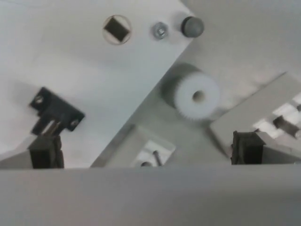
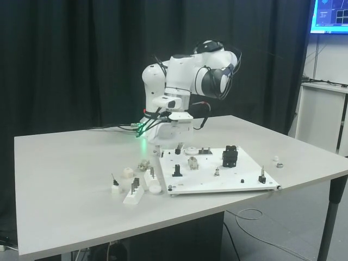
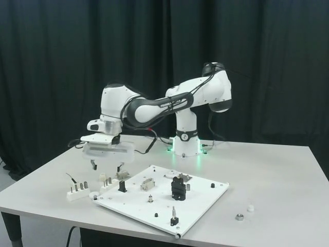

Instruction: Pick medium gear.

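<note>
Jaws point(image 1: 146, 149) wide, empty, above the worktop point(image 2: 65, 163). Gear point(image 1: 196, 95) sits off-centre, near the white board point(image 1: 84, 61) edge; descending now risks a finger clipping the board.

A robotics lab or test room is shown. The space is closed off by black curtains point(image 3: 51, 62) hung from above to the floor. A white robot arm point(image 3: 169, 103) is bolted on a grey table point(image 2: 65, 163), with a green light seen at its base. A white assembly board point(image 3: 159, 203) with small fitted parts is laid on the table. A screen point(image 2: 330, 16) and a white cabinet point(image 2: 321, 111) are seen at one side.
</note>
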You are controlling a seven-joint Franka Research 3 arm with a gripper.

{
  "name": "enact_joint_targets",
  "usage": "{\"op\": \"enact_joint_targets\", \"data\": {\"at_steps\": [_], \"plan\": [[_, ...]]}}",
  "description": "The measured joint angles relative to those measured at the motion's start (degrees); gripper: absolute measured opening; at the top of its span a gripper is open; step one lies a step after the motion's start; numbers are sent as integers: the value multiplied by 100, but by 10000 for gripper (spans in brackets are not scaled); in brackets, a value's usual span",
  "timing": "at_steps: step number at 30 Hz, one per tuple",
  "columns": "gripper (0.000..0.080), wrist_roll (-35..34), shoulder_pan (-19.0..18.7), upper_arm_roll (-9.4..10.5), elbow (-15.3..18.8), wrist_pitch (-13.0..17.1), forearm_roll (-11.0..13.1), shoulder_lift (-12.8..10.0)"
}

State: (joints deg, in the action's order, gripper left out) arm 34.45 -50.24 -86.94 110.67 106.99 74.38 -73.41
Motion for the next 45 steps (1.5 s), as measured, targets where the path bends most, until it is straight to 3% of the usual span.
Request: {"op": "enact_joint_targets", "data": {"at_steps": [21,45], "plan": [[800,258,1242,555,-1220,-194,69,-136],[800,541,1823,937,-1677,-291,27,-192]]}}
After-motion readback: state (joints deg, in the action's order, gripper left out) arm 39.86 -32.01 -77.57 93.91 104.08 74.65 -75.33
